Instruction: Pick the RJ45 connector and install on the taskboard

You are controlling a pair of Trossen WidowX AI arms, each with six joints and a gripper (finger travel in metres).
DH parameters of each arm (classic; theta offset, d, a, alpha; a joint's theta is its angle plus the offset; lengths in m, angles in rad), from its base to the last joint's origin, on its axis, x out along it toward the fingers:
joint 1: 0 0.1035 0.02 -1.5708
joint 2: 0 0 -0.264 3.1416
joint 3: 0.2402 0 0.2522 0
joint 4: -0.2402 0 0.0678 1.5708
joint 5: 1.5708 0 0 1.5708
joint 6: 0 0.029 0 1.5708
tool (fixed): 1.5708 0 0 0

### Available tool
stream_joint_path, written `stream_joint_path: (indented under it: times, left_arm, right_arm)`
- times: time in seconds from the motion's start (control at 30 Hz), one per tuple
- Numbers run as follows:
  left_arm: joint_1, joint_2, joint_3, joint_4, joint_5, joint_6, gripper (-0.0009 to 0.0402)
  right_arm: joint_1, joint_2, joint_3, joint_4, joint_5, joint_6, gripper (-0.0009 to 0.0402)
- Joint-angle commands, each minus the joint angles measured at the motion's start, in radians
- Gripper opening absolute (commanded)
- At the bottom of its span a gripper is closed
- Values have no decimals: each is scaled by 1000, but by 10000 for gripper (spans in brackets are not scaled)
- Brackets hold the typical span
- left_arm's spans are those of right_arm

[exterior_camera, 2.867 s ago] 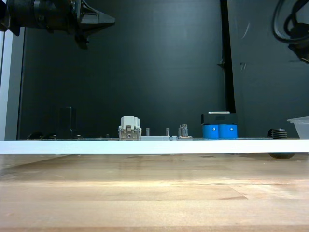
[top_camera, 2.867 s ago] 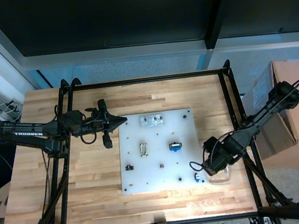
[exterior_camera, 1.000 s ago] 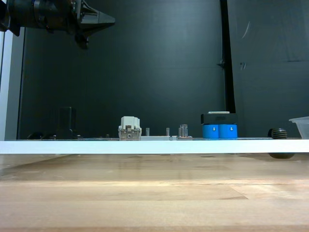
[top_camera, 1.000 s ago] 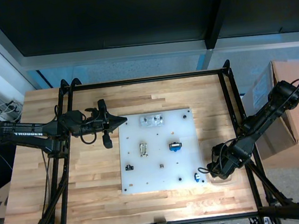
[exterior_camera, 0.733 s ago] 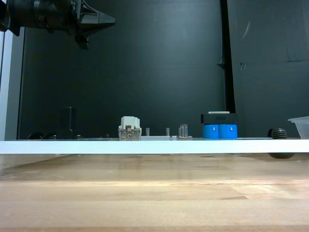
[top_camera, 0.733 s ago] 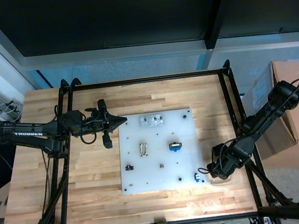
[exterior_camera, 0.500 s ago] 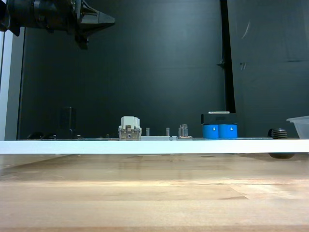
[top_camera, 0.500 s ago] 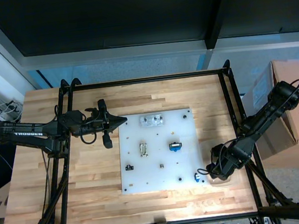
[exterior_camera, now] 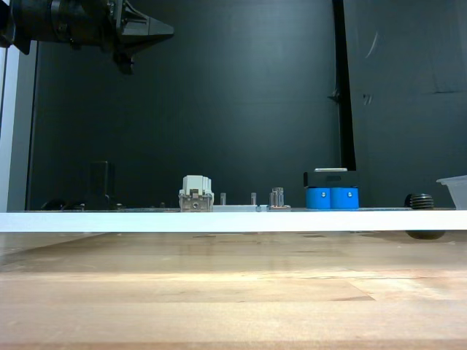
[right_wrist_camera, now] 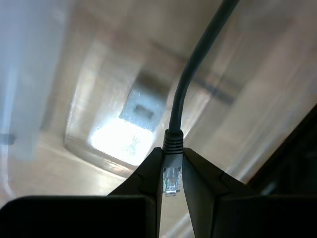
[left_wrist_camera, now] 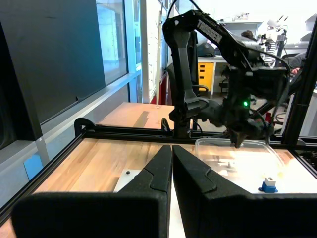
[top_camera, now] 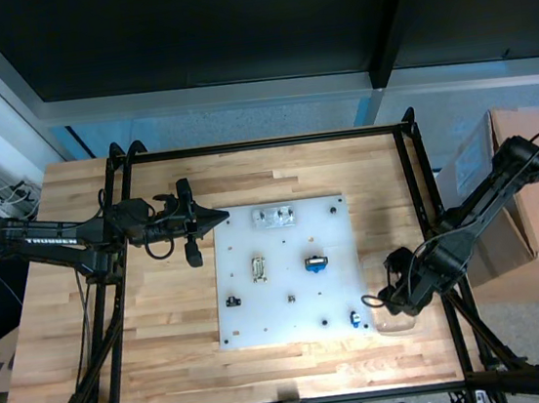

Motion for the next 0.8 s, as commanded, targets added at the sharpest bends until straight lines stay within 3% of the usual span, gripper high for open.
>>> stream_joint_path:
  times: [0.03, 0.17, 0.47, 0.6, 0.8]
  left_arm:
    - [0, 0, 0, 0, 0, 0, 0]
    - [0, 0, 0, 0, 0, 0, 0]
    - [0, 0, 0, 0, 0, 0, 0]
    - [0, 0, 0, 0, 0, 0, 0]
    - [0, 0, 0, 0, 0, 0, 0]
  right_arm:
    - [-40, -36, 32, -65, 14, -145, 9]
    - [-115, -69, 62, -117, 54, -261, 7]
    - [-345, -80, 118, -122, 80, -616, 7]
    - [-451, -80, 181, -104, 105, -833, 7]
    - [-610, -80, 233, 53, 93, -1237, 7]
